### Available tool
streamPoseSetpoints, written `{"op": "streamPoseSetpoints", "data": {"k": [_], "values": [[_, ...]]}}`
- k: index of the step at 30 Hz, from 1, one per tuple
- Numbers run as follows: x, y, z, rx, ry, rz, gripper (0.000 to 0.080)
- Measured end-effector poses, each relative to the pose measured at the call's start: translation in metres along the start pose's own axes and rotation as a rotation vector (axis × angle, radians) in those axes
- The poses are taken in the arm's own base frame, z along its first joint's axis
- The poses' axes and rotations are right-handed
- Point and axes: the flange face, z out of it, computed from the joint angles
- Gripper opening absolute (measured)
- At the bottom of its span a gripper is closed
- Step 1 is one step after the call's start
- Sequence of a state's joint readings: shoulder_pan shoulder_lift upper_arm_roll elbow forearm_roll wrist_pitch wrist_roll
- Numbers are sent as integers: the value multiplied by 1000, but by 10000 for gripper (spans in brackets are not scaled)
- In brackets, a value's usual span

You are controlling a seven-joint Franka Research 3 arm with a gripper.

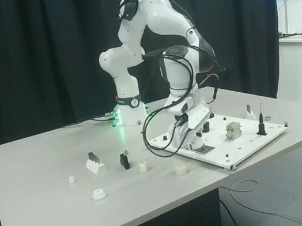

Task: Insert large gear.

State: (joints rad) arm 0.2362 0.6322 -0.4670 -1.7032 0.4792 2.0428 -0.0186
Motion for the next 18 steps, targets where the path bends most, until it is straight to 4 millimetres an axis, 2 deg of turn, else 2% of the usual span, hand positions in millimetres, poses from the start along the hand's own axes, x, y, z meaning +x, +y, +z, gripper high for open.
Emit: {"op": "streamPoseSetpoints", "data": {"k": [18], "values": [[-42,-28,21,-7,100,0,594]]}}
